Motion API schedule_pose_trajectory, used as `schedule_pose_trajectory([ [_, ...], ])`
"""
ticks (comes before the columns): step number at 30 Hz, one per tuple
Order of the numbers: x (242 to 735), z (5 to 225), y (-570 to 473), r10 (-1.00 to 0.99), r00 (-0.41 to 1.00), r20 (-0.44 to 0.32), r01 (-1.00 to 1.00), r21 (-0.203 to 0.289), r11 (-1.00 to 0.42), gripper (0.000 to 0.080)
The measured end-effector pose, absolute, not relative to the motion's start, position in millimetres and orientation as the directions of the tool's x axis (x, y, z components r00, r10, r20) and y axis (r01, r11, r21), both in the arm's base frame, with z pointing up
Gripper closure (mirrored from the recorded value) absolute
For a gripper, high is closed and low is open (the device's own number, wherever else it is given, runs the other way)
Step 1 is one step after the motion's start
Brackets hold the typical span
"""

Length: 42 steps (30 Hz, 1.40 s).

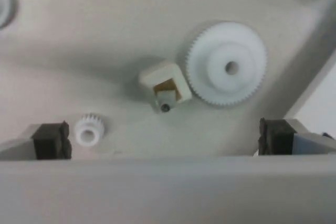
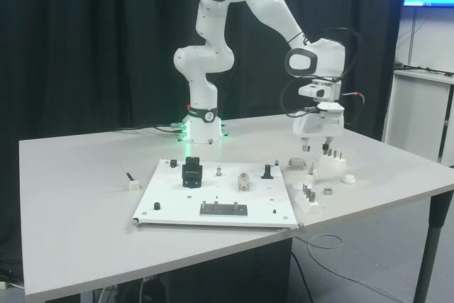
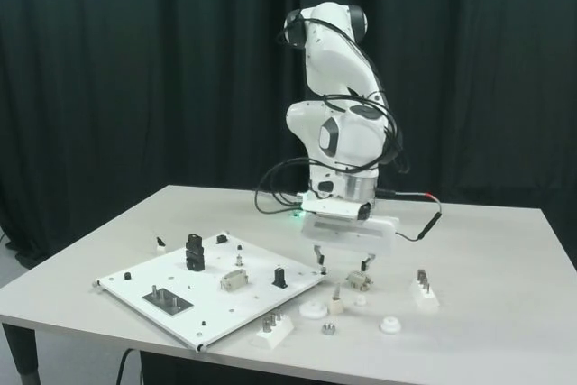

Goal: Pick Ethernet.

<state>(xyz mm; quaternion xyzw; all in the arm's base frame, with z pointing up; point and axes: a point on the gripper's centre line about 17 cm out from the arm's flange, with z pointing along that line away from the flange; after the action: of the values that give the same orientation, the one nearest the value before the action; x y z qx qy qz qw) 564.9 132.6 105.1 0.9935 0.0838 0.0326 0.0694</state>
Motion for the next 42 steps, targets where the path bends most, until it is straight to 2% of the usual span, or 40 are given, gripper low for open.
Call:
schedule_pose_trajectory([
  [13,557,94,144,0.484,0.875,-0.013,0.481,0.138,-0.866,0.0003],
  [29,566,97,146,0.547,0.837,-0.025,0.545,0.138,-0.827,0.0003],
  [42,581,98,126,0.581,0.811,-0.072,0.584,0.159,-0.796,0.0003],
])
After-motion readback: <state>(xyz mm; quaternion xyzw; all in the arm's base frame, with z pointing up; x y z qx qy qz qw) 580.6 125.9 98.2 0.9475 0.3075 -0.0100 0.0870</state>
